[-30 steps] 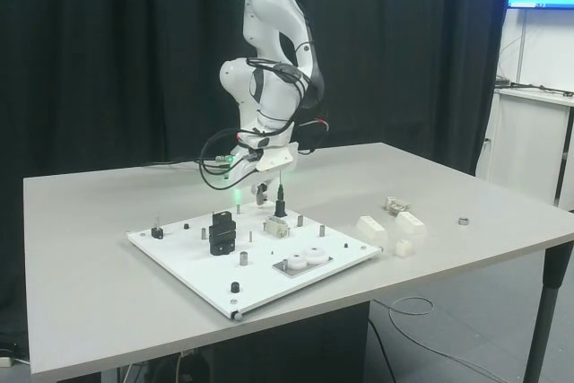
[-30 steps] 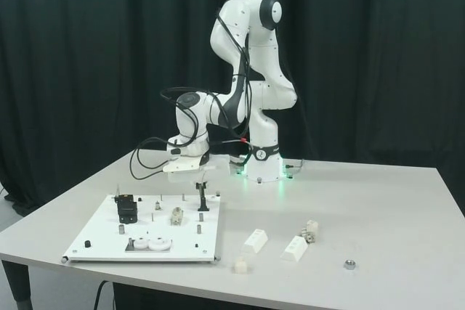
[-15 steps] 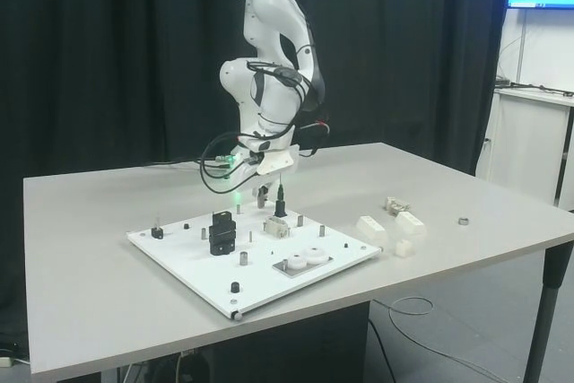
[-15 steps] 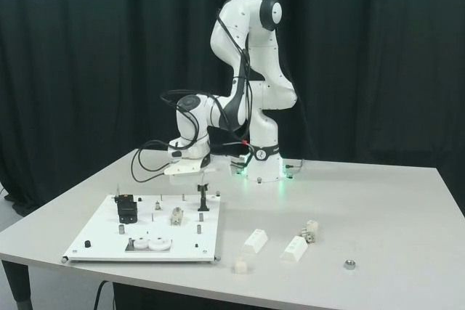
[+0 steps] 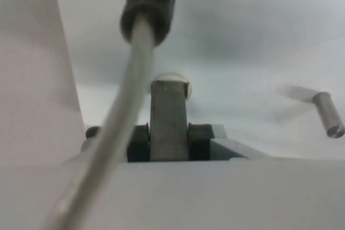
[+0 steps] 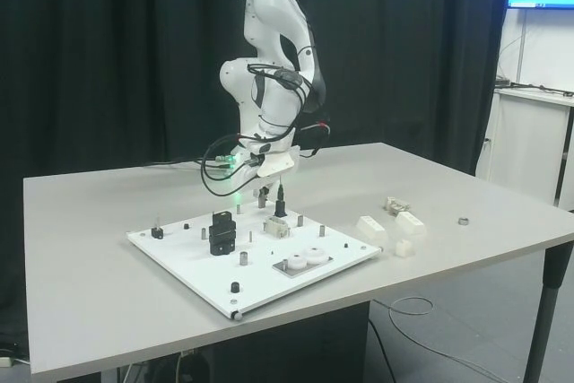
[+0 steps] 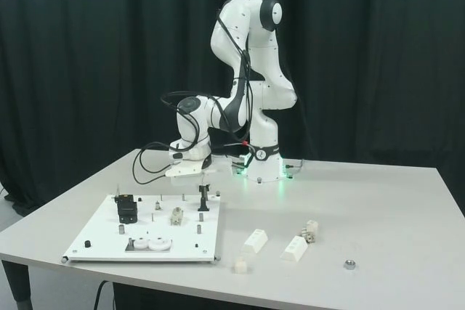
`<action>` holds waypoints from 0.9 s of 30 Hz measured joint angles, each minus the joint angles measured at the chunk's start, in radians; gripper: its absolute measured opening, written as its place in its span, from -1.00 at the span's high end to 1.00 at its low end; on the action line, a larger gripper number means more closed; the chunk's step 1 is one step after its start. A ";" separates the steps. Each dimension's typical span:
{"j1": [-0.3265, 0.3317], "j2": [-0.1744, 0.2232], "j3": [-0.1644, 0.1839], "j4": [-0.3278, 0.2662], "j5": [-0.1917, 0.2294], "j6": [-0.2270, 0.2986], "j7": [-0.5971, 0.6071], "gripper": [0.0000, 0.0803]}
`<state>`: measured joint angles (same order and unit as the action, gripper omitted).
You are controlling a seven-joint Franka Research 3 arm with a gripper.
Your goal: Insert square peg 4.
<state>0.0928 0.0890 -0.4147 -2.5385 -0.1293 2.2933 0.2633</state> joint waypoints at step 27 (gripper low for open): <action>0.000 -0.008 -0.001 0.002 0.001 0.005 0.013 0.62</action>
<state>0.0928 0.0811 -0.4159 -2.5366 -0.1283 2.2981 0.2759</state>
